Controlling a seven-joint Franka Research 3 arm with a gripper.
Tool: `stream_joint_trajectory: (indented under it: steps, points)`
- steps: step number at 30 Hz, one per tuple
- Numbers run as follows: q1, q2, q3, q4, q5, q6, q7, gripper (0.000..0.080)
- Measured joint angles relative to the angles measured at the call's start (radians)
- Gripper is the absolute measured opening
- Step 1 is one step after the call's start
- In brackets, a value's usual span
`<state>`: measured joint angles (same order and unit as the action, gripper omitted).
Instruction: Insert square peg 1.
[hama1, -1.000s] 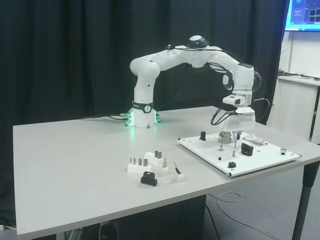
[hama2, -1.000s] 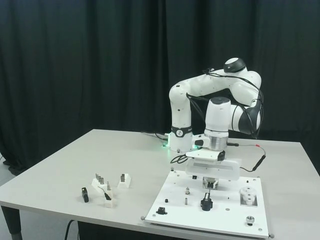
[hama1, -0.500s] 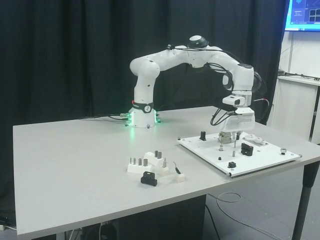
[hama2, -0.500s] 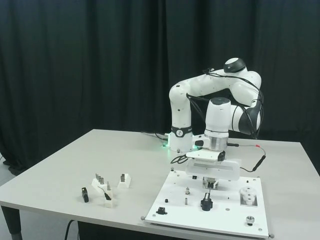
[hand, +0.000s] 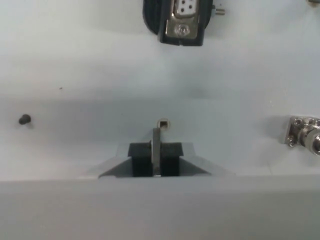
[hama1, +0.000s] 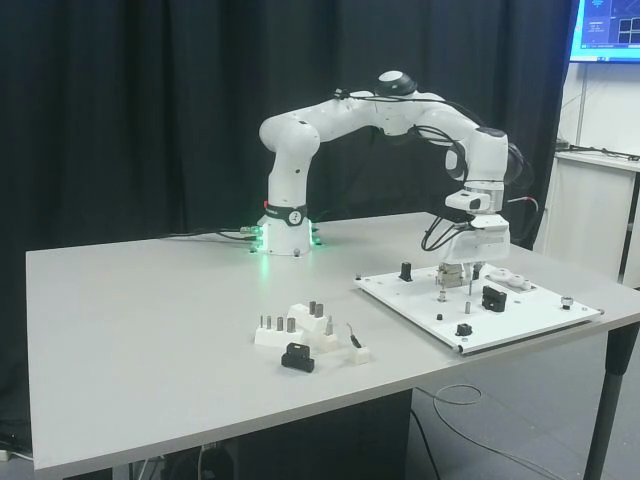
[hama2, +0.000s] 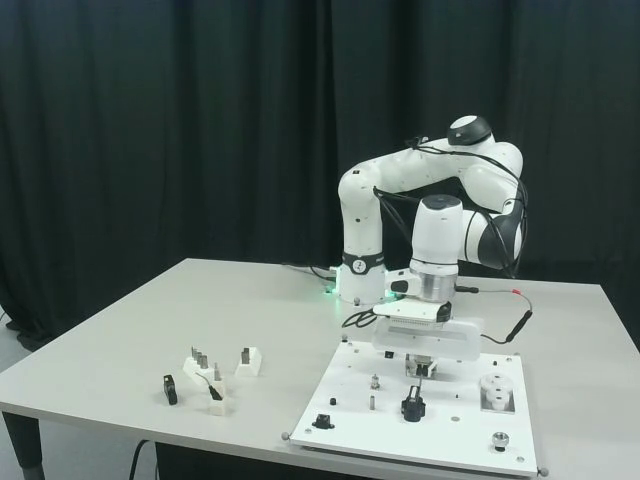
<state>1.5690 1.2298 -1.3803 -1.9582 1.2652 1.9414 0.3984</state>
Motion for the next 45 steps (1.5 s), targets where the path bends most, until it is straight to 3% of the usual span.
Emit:
stream_joint_trajectory:
  steps: [45]
  points:
    - [0.009,0.002,0.005,-0.004,-0.001,0.034,0.004,0.003]
